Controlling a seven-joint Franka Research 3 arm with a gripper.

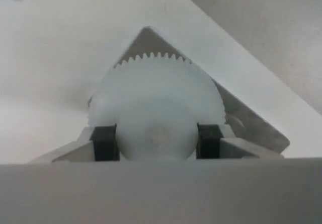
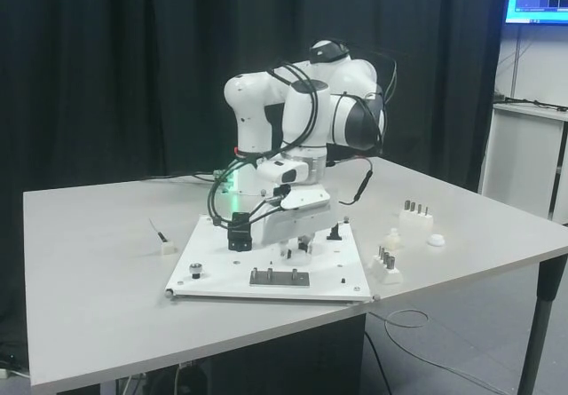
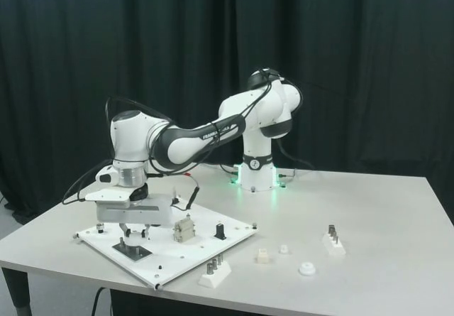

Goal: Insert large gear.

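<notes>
The pincer (image 1: 157, 142) is clamped on the gear (image 1: 157, 108): in the wrist view the two black fingertips (image 1: 104, 142) press against the gear's hub from either side, and the toothed white disc fills the space just beneath them. Gear and pincer hang low over the white board (image 2: 222, 257) that lies on the grey worktop (image 2: 89, 235); a grey triangular plate (image 1: 251, 118) shows under the gear's rim, though whether the gear touches it cannot be told. In the first room view the pincer (image 2: 297, 246) hovers above the board's middle, with a black block (image 2: 240, 235) just to its left and a grey base with pegs (image 2: 278, 277) nearer the front edge. Well off to the right on the worktop stand white peg holders (image 2: 386, 266).
</notes>
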